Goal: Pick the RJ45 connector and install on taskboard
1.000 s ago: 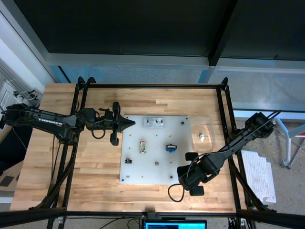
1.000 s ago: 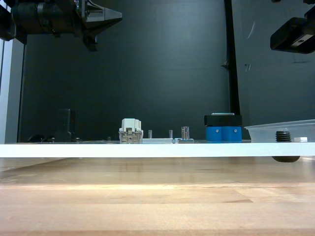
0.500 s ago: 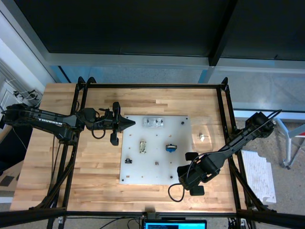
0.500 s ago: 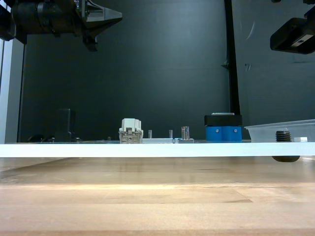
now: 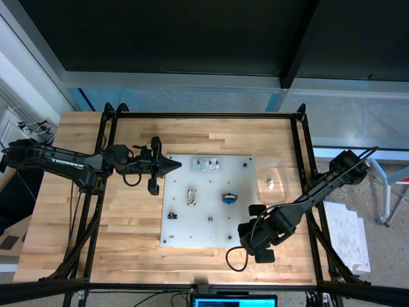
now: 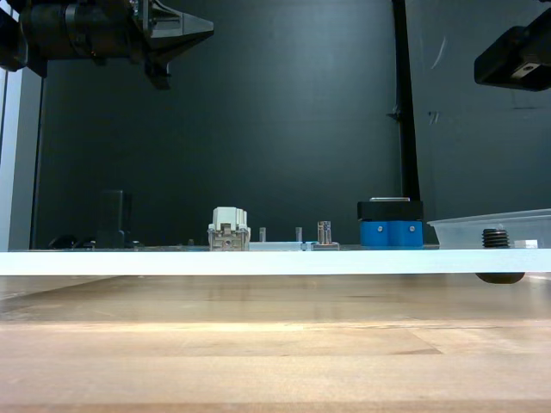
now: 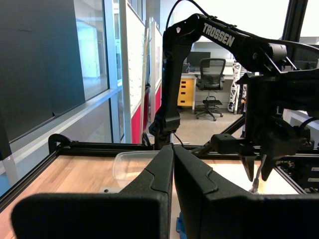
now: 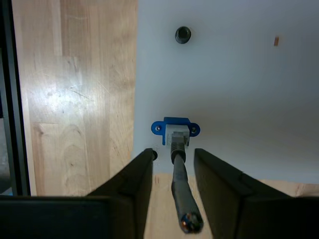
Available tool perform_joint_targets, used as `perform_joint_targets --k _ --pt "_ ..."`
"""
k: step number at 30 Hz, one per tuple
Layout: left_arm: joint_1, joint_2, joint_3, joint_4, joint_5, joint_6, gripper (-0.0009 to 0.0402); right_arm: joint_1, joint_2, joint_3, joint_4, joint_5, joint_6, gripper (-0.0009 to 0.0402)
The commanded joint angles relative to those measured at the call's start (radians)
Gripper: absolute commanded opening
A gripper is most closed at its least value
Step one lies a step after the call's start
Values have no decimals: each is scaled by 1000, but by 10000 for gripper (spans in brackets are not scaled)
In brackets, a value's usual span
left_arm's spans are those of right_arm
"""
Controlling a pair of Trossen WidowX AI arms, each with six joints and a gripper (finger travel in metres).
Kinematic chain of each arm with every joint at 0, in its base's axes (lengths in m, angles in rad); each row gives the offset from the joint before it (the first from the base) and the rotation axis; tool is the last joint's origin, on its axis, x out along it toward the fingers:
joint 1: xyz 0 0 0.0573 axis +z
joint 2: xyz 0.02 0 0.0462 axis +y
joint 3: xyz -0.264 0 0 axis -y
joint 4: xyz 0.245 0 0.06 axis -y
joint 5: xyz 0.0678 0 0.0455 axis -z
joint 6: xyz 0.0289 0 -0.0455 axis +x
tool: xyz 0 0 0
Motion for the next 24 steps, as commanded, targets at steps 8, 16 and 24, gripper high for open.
perform_joint_targets --k 8,16,24 --pt "0 0 0 0 0 0 0 2 -32 36 -61 14 1 201" --pt "0 0 0 0 0 0 0 1 -134 36 -60 14 1 216" --pt "0 0 0 0 0 0 0 -44 -231 36 -59 15 -26 204"
